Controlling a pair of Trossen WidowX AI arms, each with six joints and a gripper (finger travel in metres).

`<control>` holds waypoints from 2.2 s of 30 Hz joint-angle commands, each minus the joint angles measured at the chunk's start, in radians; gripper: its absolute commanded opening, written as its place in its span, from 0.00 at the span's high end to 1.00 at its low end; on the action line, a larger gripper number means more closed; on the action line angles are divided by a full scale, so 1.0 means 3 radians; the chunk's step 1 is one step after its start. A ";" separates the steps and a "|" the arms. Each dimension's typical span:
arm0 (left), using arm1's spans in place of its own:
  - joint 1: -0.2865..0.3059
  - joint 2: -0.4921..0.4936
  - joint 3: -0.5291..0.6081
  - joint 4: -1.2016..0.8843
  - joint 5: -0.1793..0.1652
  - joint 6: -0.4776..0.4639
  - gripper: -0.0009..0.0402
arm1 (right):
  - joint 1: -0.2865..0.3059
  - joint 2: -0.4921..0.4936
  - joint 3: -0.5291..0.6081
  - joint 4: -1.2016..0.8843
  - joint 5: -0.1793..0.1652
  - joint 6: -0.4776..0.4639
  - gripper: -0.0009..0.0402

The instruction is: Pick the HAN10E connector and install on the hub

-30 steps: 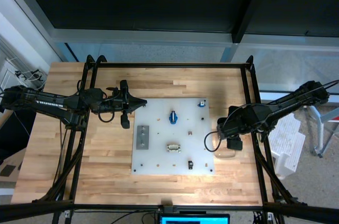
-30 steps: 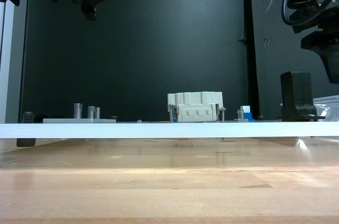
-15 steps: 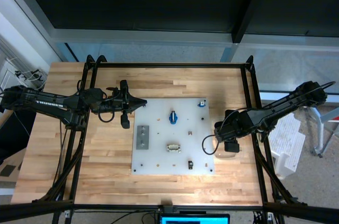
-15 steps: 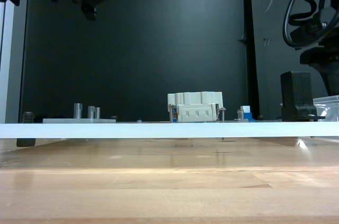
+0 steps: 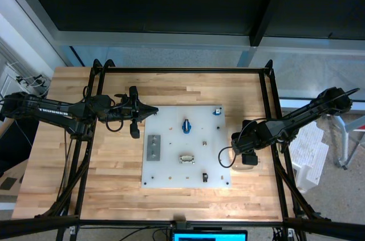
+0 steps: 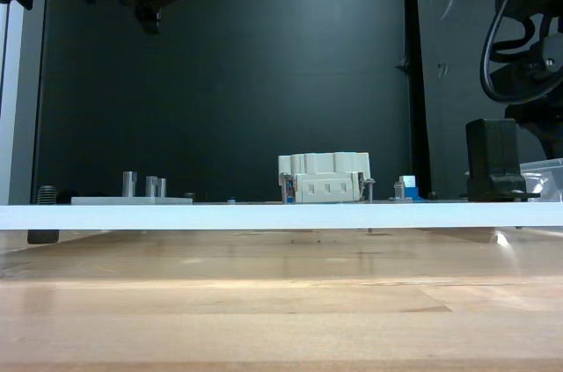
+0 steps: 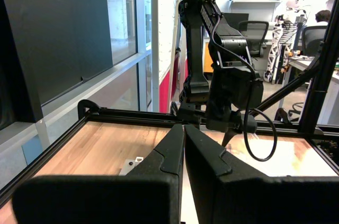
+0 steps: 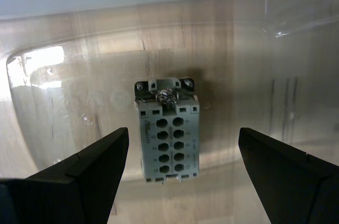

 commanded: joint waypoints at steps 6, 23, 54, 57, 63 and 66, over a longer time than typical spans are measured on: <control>0.0001 0.0000 0.0000 0.0000 -0.0001 0.0001 0.98 | 0.0013 0.0000 -0.0106 0.0127 -0.0001 0.0086 0.27; 0.0001 0.0000 0.0000 0.0001 0.0000 0.0001 0.98 | 0.0014 0.0000 -0.0209 0.0259 0.0003 0.0139 0.48; 0.0001 0.0000 0.0000 0.0001 0.0000 0.0001 0.98 | 0.0014 -0.0095 0.0406 -0.0416 0.0010 0.0136 0.88; 0.0001 0.0000 0.0000 0.0001 0.0000 0.0001 0.98 | 0.0013 -0.0095 0.0586 -0.0586 0.0011 0.0137 0.88; 0.0001 0.0000 0.0000 0.0001 0.0000 0.0001 0.98 | 0.0013 -0.0089 0.0842 -0.0633 0.0010 0.0137 0.88; 0.0001 0.0000 0.0000 0.0000 0.0000 0.0001 0.98 | 0.0013 -0.0074 0.0889 -0.0645 0.0009 0.0137 0.88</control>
